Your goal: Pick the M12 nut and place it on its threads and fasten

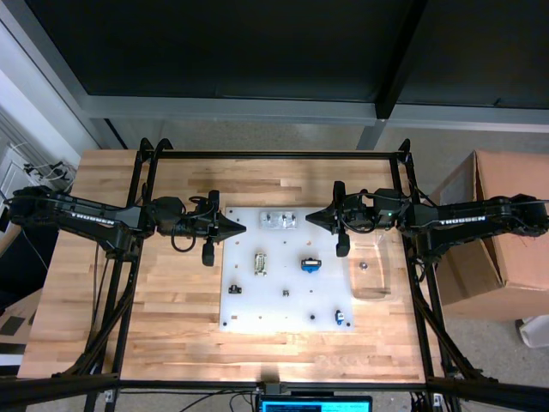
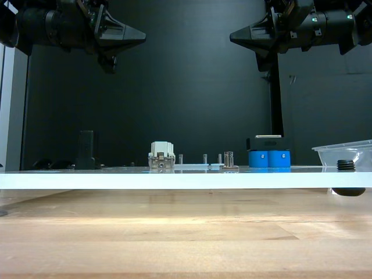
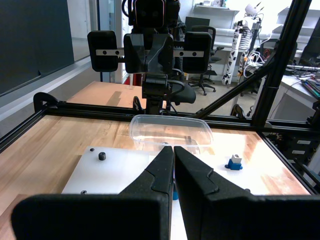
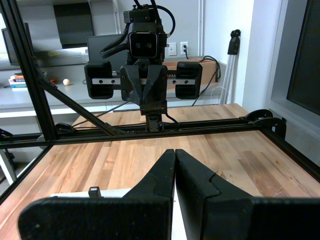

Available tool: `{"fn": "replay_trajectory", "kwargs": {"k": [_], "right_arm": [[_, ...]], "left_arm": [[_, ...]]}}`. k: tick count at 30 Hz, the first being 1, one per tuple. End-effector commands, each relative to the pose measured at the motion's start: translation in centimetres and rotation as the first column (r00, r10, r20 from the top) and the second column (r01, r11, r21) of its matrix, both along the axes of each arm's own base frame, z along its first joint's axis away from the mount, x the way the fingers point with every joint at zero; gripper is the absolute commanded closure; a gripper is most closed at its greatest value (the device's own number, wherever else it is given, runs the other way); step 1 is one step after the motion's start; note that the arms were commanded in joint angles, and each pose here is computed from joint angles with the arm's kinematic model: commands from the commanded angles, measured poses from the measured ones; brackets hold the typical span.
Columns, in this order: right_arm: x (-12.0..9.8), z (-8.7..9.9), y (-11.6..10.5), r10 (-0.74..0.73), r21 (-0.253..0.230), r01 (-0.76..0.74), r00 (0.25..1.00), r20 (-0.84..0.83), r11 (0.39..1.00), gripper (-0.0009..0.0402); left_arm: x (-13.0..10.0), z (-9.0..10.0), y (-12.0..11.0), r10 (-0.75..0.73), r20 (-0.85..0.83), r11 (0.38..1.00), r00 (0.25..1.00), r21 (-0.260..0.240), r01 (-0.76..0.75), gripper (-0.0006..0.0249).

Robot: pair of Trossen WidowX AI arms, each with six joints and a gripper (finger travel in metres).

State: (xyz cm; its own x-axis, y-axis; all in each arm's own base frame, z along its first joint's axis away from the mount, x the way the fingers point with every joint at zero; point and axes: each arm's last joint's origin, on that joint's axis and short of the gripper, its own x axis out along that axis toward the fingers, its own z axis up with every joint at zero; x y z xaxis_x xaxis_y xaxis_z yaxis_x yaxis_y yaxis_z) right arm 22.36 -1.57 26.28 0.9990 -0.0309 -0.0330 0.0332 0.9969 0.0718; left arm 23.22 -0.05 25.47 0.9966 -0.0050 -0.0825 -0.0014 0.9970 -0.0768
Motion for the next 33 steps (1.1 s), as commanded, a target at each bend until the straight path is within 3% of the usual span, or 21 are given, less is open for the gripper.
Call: {"fn": "replay_trajectory", "kwargs": {"k": [1,33], "right_arm": [[0.01,-0.01,-0.01,0.000,0.000,0.000,1.000,0.000,1.000,0.0393],[-0.10,0.03,0.09,0.030,0.000,-0.030,1.000,-0.004,1.000,0.0393]], "left_arm": [[0.01,-0.01,0.01,0.000,0.000,1.000,1.000,0.000,0.000,0.0243],[0.01,-0.01,0.01,0.000,0.000,1.000,1.000,0.000,0.000,0.0243]]}}
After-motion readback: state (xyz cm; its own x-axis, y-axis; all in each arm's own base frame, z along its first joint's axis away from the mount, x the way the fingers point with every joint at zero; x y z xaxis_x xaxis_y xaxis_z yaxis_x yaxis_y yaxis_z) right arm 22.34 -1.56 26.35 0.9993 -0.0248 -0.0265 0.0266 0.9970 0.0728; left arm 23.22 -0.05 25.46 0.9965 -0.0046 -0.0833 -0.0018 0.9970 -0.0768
